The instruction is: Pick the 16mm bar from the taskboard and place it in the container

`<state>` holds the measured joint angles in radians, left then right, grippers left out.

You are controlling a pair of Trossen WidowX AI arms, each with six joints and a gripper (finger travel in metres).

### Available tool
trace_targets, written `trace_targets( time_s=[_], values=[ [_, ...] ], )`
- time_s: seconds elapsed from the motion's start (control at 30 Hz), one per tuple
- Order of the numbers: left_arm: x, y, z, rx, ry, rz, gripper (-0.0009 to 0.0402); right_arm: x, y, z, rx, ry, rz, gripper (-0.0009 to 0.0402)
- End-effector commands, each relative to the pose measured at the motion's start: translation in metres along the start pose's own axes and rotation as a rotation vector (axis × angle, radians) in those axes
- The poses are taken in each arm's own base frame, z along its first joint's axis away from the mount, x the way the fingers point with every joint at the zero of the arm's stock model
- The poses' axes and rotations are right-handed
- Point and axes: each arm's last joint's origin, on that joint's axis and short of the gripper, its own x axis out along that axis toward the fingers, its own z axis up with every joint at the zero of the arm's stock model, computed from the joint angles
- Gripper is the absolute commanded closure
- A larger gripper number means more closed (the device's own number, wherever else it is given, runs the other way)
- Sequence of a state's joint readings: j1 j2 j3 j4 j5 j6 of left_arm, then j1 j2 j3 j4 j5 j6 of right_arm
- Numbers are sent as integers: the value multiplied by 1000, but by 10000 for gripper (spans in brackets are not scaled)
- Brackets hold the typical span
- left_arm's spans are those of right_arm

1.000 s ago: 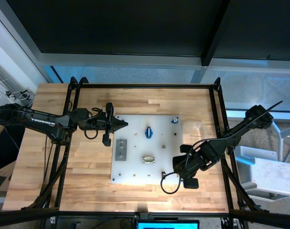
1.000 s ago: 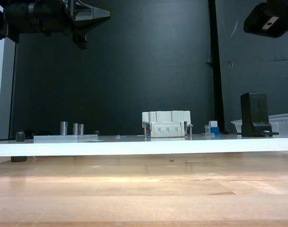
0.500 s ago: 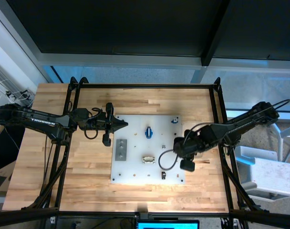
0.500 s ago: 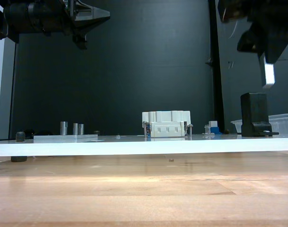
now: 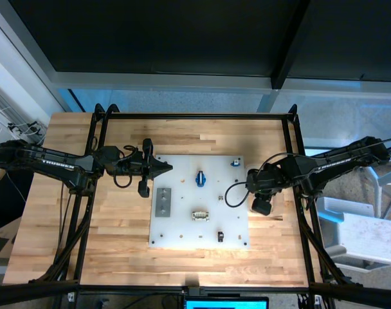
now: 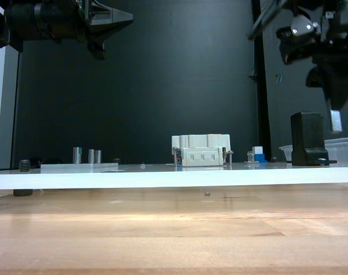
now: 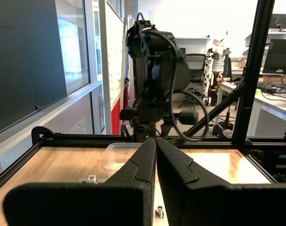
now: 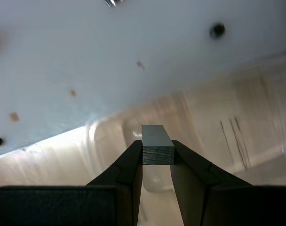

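Bench (image 5: 118,244) wood is showing through the container (image 8: 204,117) under the right gripper (image 8: 157,149), which is pinching the bar (image 8: 157,134); release low, centred. Left gripper (image 7: 155,141) is hanging closed, empty, over the taskboard (image 5: 182,219) edge.

A robotics lab: a black metal frame (image 5: 195,116) rings the light wooden table (image 5: 118,251) carrying a white square taskboard (image 5: 176,222); beyond are glass partitions (image 7: 72,47), an office chair (image 7: 195,61) and a dark desk monitor (image 7: 280,22).

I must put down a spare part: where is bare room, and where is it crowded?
Bare table: between the taskboard and the near edge, and left of it, nearer than the shut left gripper at its far left corner. Crowded: above the container, where the right gripper holds the 16mm bar.
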<state>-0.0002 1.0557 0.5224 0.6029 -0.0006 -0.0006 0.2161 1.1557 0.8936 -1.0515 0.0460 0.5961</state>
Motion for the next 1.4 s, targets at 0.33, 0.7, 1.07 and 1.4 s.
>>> trace_targets(
  time_s=[0.33, 0.7, 1.07, 1.4],
  values=[
    [0, 0, 0, 0, 0, 0, 393, 16, -21, -14, 53, 34, -45, 389],
    [0, 0, 0, 0, 0, 0, 393, 20, -23, -17, 53, 50, -56, 389],
    [0, 0, 0, 0, 0, 0, 393, 20, -23, -17, 52, 49, -56, 321],
    [0, 0, 0, 0, 0, 0, 393, 20, -23, -17, 52, 47, -54, 228]
  ],
)
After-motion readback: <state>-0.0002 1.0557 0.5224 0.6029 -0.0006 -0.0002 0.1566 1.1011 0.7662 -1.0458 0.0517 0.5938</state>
